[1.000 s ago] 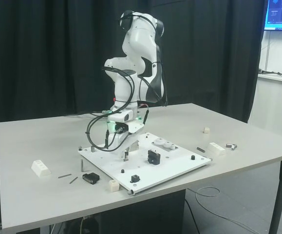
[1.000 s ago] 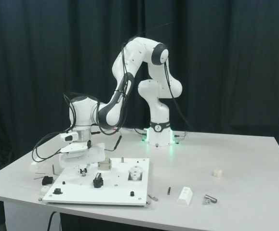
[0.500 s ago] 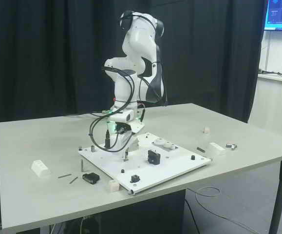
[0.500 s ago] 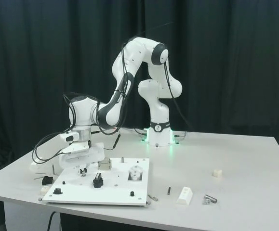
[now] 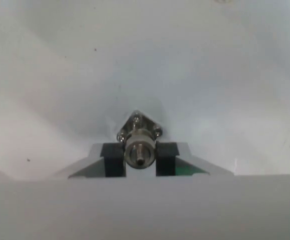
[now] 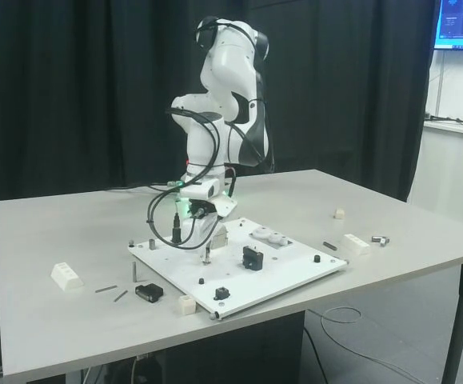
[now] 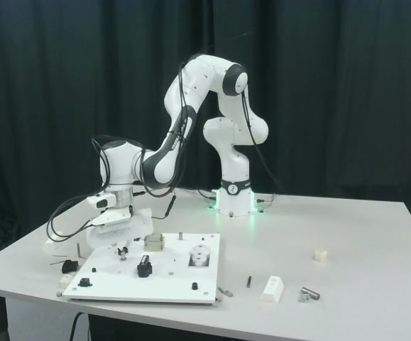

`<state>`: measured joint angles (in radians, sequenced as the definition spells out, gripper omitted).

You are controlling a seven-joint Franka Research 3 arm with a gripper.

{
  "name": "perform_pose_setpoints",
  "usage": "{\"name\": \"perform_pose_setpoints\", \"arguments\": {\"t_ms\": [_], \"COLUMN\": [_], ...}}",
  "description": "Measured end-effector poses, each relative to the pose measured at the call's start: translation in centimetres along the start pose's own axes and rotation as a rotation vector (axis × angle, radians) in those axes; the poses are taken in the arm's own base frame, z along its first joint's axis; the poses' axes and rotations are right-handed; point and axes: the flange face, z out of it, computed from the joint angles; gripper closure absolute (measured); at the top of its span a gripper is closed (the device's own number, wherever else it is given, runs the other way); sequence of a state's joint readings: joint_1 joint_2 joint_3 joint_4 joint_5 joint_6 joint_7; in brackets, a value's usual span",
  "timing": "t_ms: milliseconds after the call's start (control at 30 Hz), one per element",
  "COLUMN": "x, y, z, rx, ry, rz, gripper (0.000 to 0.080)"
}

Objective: Remove BNC.

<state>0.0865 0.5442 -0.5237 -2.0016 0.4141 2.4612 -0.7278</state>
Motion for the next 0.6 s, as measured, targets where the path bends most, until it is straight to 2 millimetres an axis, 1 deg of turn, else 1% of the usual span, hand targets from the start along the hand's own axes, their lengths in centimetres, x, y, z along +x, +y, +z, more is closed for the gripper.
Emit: {"name": "perform_pose_setpoints", "arguments": {"t_ms": [400, 600], "x": [0.6, 0.7], "y": [0.5, 0.8], "z": [-1.9, -2.4], "rx": [0.021, 0.021], "ry": [-0.003, -0.001], "rz": [-0.001, 0.001], "gripper": [0.0679, 0.0679]}}
